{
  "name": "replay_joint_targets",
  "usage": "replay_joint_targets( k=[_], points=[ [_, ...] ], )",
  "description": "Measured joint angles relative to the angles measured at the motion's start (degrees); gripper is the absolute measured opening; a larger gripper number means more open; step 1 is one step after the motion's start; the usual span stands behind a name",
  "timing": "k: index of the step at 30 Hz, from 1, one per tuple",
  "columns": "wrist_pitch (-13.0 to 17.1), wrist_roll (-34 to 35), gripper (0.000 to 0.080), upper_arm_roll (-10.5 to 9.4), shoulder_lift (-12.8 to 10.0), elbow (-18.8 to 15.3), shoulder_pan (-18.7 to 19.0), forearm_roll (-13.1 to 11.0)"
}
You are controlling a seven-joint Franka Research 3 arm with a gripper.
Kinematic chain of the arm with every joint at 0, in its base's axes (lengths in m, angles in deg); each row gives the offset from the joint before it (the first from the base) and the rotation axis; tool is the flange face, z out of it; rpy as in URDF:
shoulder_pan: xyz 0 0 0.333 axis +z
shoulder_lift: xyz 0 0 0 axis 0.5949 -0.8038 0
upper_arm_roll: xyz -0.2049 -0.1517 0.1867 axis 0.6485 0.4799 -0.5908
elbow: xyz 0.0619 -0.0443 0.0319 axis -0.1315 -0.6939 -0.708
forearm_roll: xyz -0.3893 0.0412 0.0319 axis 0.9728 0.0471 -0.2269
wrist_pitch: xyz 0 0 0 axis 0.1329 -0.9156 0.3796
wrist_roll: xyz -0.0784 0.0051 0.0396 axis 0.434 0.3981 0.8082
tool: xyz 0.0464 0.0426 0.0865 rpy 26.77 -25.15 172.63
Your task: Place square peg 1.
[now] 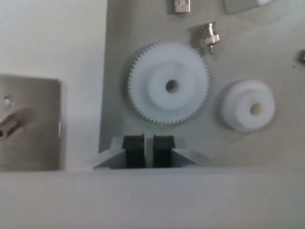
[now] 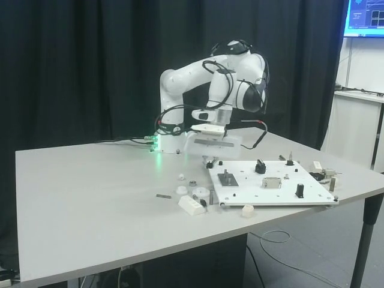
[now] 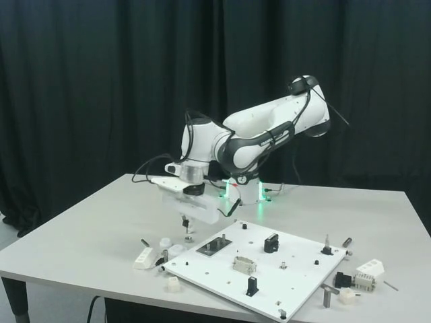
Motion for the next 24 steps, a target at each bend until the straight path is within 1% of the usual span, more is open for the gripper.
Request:
replay_joint_targets(
  k=[8, 11, 17, 18, 23, 24],
  points=[
    [-1.7, -4.8, 0.0035, -0.72, 0.4, -1.0, -0.8, -2.9],
    [-2.3, -5.6, 0.0035, -0.77, 0.8, -1.2, -0.8, -3.4],
    [-2.4, -5.7, 0.0035, -0.99, 1.2, -1.2, -0.8, -3.6],
    [-2.4, -5.7, 0.035, -1.02, 1.2, -1.2, -0.8, -3.6],
    [-2.3, -5.7, 0.035, -1.08, 1.2, -1.2, -0.8, -3.8],
    [-2.3, -5.7, 0.0669, -1.08, 1.2, -1.2, -0.8, -3.8]
  ],
)
